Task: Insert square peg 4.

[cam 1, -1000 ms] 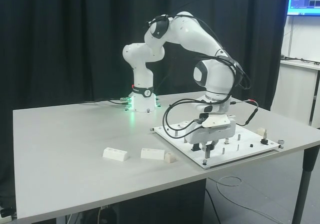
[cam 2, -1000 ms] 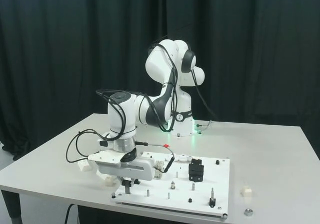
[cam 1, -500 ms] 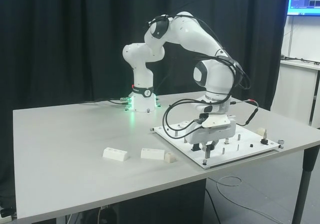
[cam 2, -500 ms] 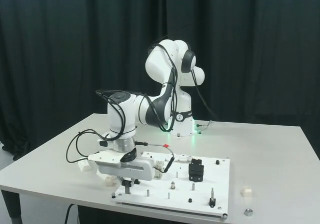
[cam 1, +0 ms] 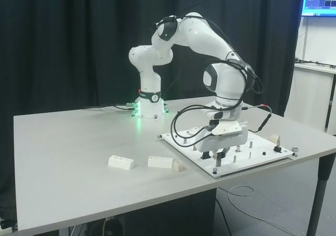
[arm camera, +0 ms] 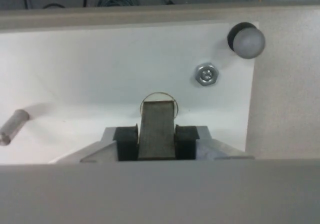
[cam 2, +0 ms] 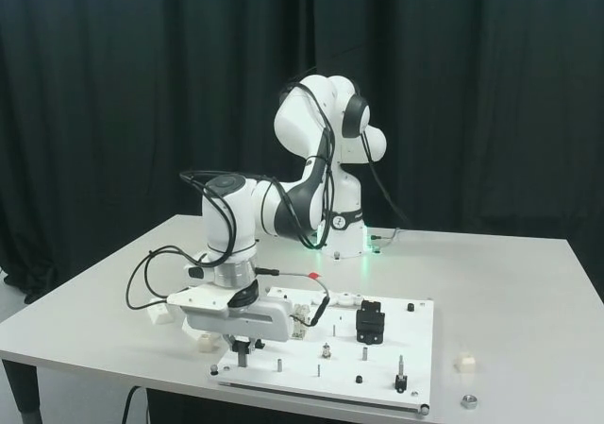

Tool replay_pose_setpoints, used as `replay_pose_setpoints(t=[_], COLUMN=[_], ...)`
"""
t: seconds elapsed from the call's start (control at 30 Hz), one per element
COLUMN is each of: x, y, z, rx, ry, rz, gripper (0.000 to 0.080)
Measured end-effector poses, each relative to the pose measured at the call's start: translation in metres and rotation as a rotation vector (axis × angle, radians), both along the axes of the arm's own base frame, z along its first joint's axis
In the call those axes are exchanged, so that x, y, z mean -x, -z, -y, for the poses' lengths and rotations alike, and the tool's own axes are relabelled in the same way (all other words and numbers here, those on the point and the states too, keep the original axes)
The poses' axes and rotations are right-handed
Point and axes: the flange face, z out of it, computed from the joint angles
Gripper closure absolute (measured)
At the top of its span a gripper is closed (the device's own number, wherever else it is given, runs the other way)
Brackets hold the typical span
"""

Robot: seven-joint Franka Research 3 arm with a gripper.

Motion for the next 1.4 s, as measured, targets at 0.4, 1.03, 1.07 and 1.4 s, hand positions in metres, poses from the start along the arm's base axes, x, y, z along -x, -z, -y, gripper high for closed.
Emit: replay_pose_setpoints(t=[0.4,1.03,1.07,1.4], x=[0.000,-0.013,-0.014,-0.017], y=[0.008,-0.034,-0.038,-0.065], z=[0.002,-0.006,-0.007,-0.010], rx=[-0.005,-0.017,-0.017,-0.020], ry=[-0.026,-0.047,-0.045,-0.048], rz=[-0.003,-0.013,-0.016,-0.036], gripper=[0.0649,0.0040,0.0040,0.0005])
